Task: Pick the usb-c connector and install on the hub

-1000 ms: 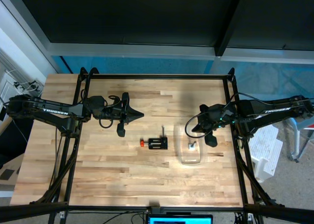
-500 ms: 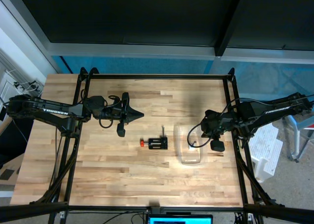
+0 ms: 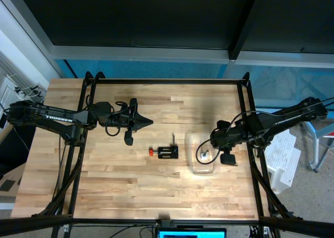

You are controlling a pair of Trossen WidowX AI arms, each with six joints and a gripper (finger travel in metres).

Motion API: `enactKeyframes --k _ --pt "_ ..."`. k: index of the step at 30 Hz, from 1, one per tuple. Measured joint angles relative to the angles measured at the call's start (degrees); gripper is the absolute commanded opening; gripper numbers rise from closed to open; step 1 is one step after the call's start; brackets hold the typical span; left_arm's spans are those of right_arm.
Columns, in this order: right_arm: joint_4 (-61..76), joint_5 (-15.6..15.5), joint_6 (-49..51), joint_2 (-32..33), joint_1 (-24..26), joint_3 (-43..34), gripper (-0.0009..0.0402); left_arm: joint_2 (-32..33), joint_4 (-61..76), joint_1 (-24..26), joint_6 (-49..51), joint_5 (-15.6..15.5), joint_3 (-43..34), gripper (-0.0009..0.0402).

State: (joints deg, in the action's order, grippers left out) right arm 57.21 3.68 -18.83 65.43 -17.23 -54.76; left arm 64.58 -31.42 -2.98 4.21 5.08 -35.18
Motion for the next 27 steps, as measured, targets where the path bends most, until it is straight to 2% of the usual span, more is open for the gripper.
enactKeyframes --k 4,8,17,21,27 --pt "0.0 0.3 -0.5 2.3 -0.6 0.0 0.0029 0.0 0.0 0.0 0.0 0.0 0.0 0.0" --pt "0.0 2.8 -2.1 4.3 -1.5 0.1 0.008 0.0 0.0 0.0 0.0 0.0 0.0 0.0" --pt "-3.5 2.8 -3.0 7.4 -2.7 2.1 0.017 0.0 0.0 0.0 0.0 0.0 0.0 0.0" --pt "-4.4 2.8 -3.5 9.0 -2.8 2.6 0.0187 0.0 0.0 0.0 0.0 0.0 0.0 0.0" --pt "-6.4 3.1 -3.5 11.0 -2.8 2.8 0.0188 0.0 0.0 0.0 0.0 0.0 0.0 0.0"
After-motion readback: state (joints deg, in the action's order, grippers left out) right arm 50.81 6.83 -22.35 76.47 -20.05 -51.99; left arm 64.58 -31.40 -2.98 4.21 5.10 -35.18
